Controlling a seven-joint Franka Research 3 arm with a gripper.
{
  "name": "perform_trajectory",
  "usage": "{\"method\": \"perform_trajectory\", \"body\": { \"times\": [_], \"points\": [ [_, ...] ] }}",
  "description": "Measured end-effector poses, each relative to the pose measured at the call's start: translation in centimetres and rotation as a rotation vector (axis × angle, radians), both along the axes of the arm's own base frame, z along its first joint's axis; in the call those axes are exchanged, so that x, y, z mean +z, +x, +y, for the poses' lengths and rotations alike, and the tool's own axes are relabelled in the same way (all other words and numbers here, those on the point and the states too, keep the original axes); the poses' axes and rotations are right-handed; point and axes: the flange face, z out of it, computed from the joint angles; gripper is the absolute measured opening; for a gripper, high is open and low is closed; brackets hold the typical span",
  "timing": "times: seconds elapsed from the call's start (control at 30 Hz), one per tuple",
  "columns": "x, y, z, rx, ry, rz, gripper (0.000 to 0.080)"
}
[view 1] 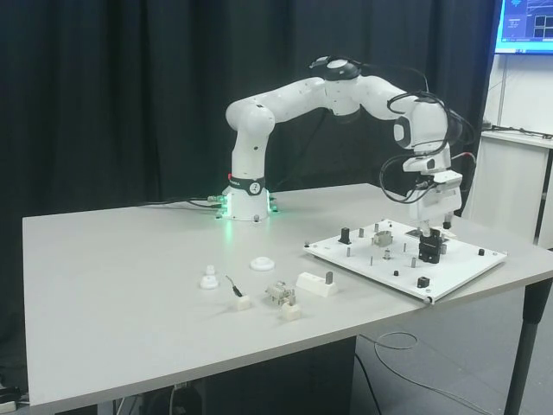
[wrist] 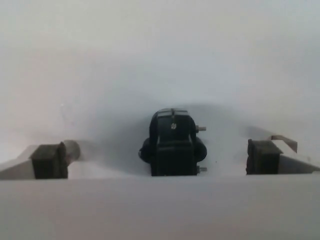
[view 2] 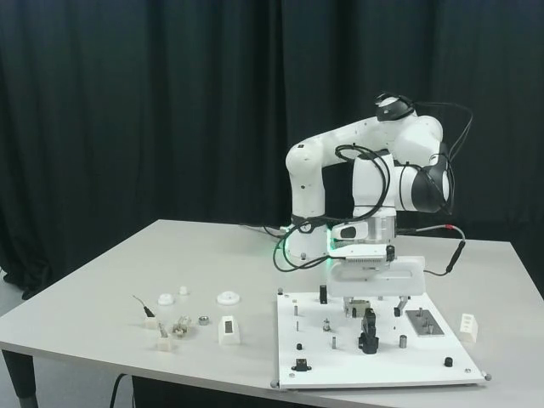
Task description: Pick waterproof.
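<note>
A white robot arm [view 2: 340, 161] is bolted on a grey table [view 1: 121, 294] and bends down over a white board [view 2: 374, 357] that lies on the table. The landmark here is that board.

The pincer [wrist: 158, 157] hangs just above the board with its two fingers spread wide apart, one black pad [wrist: 49, 161] on each side, gripping nothing. Between the pads, but touching neither, stands the waterproof connector [wrist: 172, 145], a small black upright part with short grey pins on one side. It sits on the board, near the board's middle [view 2: 368, 330], directly beneath the pincer.

Other small black and grey parts stand on the board around it, among them a black piece [view 2: 301, 366] near the board's front edge. Off the board, on the table beside it, lies a loose group of small white parts [view 2: 191, 319], and a single white block [view 2: 467, 326] rests beside the board on the side away from that group.
</note>
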Motion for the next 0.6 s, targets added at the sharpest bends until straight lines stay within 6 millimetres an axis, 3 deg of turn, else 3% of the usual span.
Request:
{"method": "perform_trajectory", "body": {
  "times": [0.6],
  "points": [
    [3.6,-0.8,1.5,0.002,0.005,0.011,0.08]
  ]
}}
